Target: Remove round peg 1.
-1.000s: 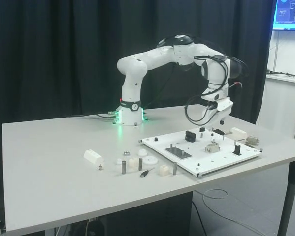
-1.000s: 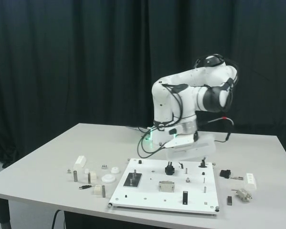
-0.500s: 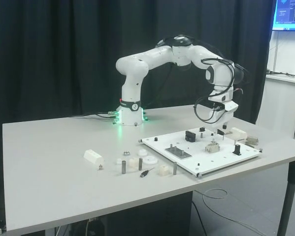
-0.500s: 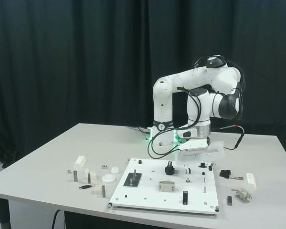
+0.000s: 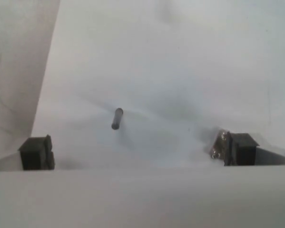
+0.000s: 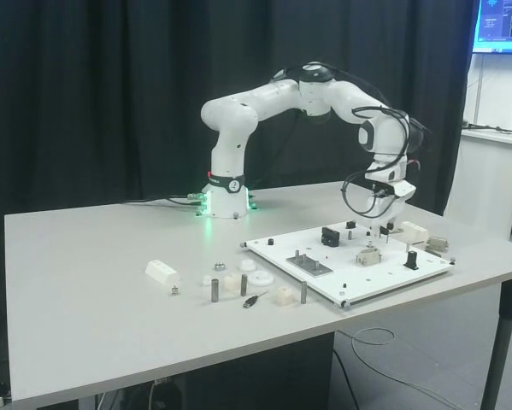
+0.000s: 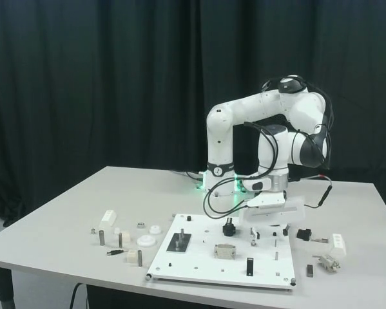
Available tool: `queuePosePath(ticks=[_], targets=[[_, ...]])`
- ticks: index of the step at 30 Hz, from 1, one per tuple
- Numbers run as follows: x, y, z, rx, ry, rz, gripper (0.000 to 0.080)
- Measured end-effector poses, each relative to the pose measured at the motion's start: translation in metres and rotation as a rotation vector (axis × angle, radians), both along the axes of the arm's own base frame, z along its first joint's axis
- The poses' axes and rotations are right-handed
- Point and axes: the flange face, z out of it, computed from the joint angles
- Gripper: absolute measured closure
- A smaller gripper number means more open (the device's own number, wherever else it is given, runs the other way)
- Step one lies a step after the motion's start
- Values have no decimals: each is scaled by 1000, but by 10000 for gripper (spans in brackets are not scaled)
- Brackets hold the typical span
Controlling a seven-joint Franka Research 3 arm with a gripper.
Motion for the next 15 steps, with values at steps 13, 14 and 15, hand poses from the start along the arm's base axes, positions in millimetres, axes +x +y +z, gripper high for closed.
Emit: queuePosePath(ticks=[13,14,15], targets=[[1,5,-8,-9,-11,32,3],[2,6,-8,-10,-11,33,3],[2,6,-8,-10,-12,35,3]])
